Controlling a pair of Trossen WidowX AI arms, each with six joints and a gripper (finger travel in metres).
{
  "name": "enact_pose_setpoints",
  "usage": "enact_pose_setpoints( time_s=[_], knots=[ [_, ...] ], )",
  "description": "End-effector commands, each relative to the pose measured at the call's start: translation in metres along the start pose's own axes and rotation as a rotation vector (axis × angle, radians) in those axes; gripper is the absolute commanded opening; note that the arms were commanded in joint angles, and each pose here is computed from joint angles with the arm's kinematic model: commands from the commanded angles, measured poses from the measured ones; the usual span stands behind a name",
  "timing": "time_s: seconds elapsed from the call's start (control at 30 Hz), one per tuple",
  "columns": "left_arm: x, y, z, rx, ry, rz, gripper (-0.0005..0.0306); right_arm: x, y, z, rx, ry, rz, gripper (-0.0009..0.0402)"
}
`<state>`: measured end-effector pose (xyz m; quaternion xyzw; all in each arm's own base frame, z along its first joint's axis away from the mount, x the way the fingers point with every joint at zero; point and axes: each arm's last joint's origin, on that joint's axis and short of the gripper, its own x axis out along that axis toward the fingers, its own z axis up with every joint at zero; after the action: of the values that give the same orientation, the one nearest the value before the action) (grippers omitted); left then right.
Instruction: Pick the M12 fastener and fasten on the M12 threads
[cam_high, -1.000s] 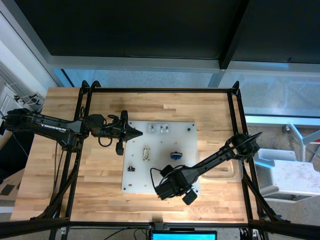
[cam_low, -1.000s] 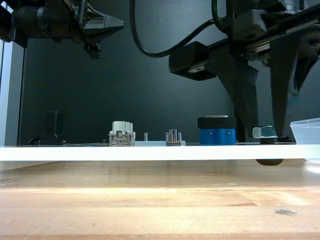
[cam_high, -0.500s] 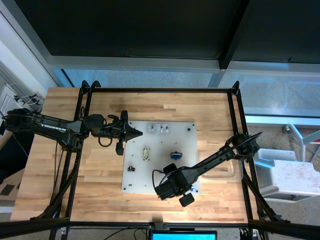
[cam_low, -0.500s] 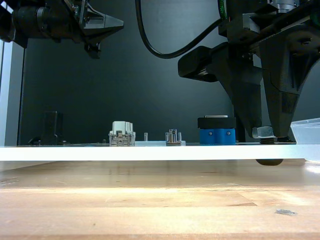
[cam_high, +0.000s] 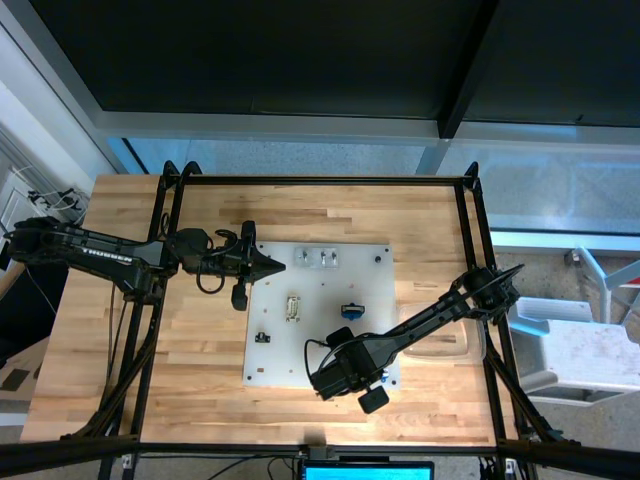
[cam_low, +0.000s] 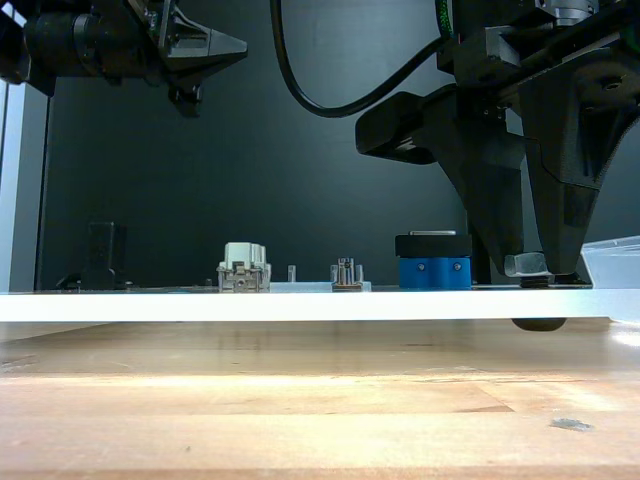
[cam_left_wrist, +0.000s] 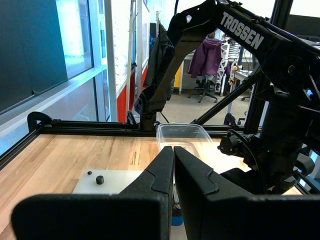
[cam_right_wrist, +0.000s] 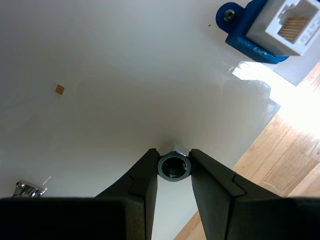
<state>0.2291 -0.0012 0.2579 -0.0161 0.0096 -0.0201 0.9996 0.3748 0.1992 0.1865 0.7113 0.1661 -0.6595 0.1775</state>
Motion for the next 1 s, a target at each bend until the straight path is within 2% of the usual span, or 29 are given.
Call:
enact_pose_setpoints(
  time_s=[0.03,0.7,0.83,1.0],
  knots=[
    [0.0,0.0001,0.0,0.0,0.0,0.0,0.0,-0.0001,0.0,-0.0002,0.001,0.002,0.0,0.0013],
    [0.0,0.0,0.0,0.0,0.0,0.0,0.0,-0.0012,0.0,0.0037,-0.043,-0.035,0.0,0.0018],
    [0.0,0.0,0.0,0.0,0.0,0.0,0.0,-0.0012,0.0001,0.0037,-0.042,-0.034,0.0,0.0049],
    [0.0,0.0001,0.0,0.0,0.0,0.0,0.0,-0.0014,-0.0003,0.0039,-0.043,-0.035,-0.001,0.0113]
  ],
)
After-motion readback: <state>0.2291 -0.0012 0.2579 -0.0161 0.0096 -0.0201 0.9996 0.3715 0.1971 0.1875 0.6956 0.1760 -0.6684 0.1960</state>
